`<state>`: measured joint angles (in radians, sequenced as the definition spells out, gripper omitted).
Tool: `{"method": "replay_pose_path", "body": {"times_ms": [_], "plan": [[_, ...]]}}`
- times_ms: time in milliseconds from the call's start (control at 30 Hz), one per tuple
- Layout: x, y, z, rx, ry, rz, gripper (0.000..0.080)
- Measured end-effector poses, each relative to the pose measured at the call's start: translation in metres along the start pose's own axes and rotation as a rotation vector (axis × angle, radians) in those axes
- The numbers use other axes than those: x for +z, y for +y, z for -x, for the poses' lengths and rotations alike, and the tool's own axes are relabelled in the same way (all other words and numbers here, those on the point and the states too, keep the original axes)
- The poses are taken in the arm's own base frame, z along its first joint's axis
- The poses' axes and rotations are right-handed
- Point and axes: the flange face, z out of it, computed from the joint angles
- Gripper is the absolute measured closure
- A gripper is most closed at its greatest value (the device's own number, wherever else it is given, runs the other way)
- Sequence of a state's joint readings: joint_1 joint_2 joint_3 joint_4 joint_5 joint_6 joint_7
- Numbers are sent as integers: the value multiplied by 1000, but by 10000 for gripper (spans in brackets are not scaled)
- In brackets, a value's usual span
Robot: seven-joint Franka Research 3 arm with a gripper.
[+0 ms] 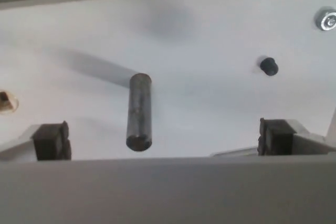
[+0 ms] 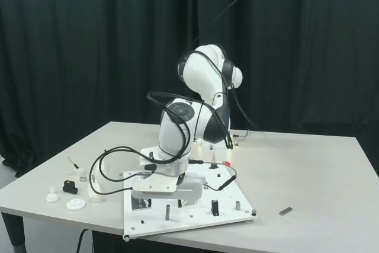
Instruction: Insert round peg 3.
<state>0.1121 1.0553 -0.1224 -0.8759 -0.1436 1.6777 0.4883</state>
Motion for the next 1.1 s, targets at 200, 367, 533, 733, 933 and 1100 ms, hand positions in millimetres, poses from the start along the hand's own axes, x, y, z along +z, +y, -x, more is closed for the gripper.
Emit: {"method": "replay_pose_path", "body": {"times_ms": [200, 367, 533, 733, 933, 1100], "plan": [[-2, 1, 0, 1, 2, 0, 6], [-4, 1, 0, 2, 3, 1, 3], [-5, 2, 0, 3, 2, 3, 3], [-8, 3, 0, 6, 4, 11, 3], [-11, 6, -1, 11, 5, 24, 3], [-12, 8, -2, 20, 12, 34, 3]]}}
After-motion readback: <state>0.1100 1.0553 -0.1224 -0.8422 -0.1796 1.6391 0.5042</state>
